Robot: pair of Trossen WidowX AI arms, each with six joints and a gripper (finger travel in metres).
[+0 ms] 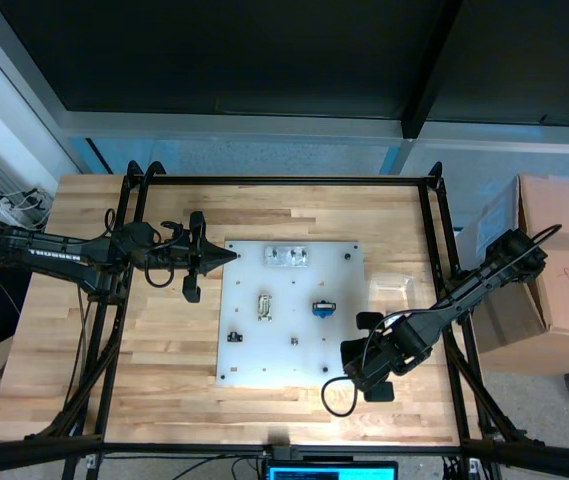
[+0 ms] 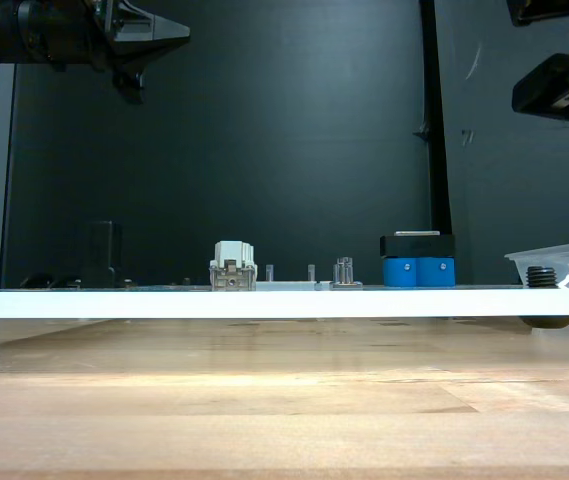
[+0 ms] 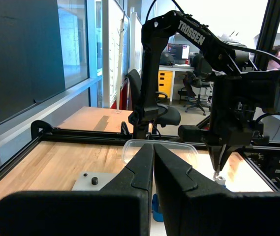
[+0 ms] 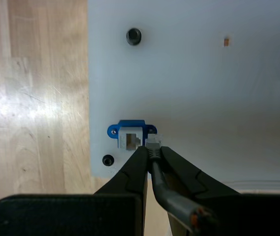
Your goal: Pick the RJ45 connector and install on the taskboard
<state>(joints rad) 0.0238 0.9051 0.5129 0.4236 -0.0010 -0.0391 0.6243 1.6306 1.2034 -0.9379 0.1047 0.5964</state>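
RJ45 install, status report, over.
Left gripper shut, empty, raised by left edge of taskboard. Right gripper shut on RJ45 connector, up over the taskboard, clear of blue socket. Nothing between connector and socket.

Wood table (image 1: 64, 350) carries white taskboard (image 1: 264, 355); clear tray (image 1: 392, 285) beside it

Robotics lab, desk chair (image 3: 134, 88), monitor (image 3: 180, 51), yellow cabinet (image 3: 165, 82)
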